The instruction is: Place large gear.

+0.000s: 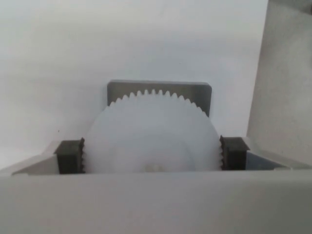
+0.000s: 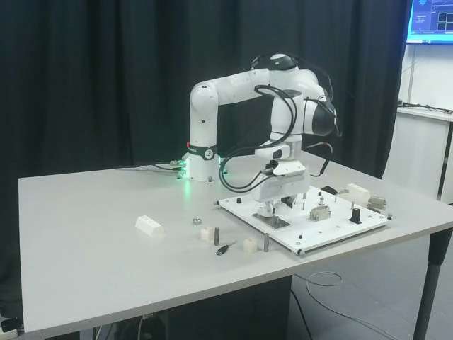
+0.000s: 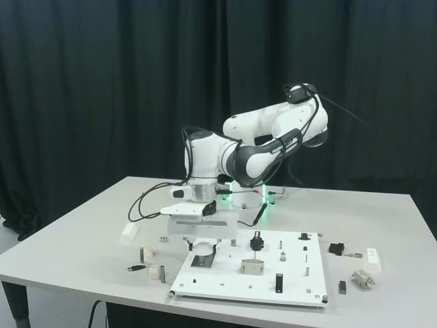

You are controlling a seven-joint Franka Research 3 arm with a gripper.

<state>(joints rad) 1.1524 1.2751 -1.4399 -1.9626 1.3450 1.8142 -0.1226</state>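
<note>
text: none showing legibly | labels: none | screen (image 2: 429,21) at room's edge: displaying lines too small to read

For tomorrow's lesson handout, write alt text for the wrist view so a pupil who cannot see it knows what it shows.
A white large gear is gripped at opposite edges of its toothed rim by the claw, between two dark ribbed fingers. A grey metal plate shows behind the gear, lying on a white board.
</note>
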